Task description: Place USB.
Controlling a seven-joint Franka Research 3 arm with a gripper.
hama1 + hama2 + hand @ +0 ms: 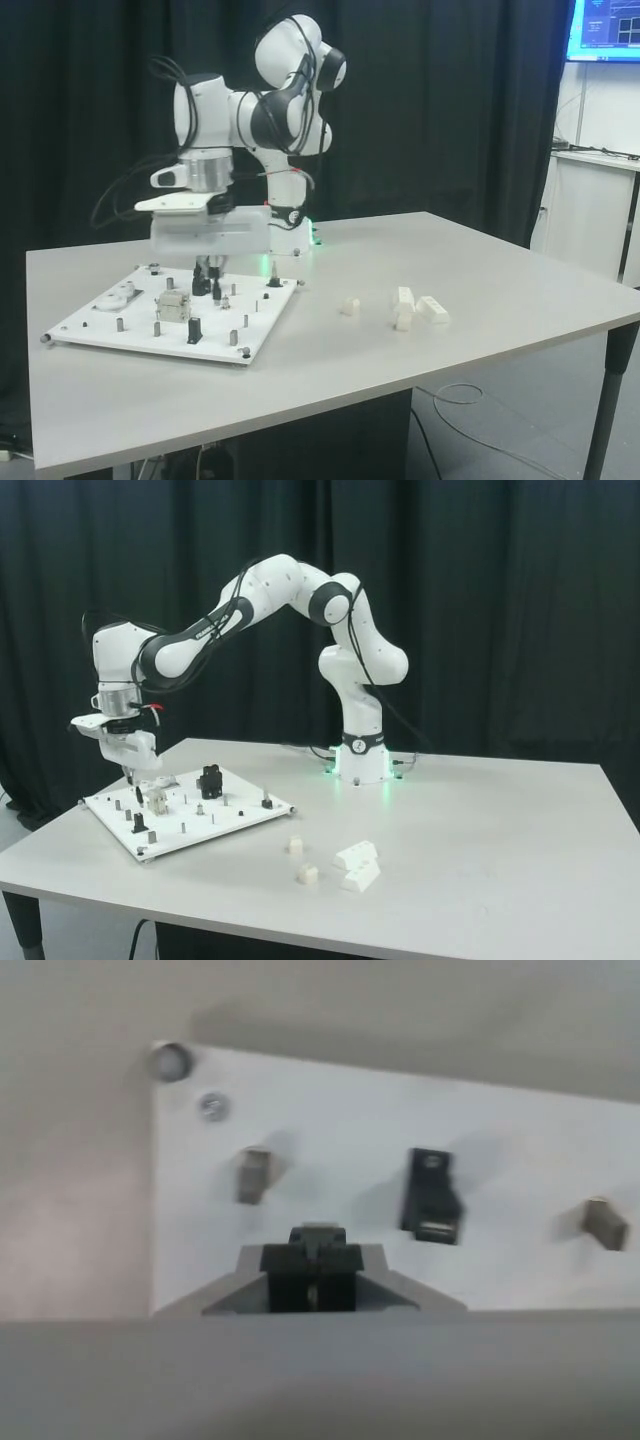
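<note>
One claw [312, 1260] hangs above white board [350, 1140], near its edge

A black curtain [520, 600] hangs in folds behind the grey table [480, 880] and fills the back of both room views. The table has a plain flat top on dark legs [605, 400]; one leg shows at its right corner in the first room view. Beyond that corner stands a white cabinet [585, 205] with a lit screen [605, 28] mounted above it. A cable [470, 425] trails across the grey floor [520, 440] under the table's front edge. Light falls evenly on the tabletop.
</note>
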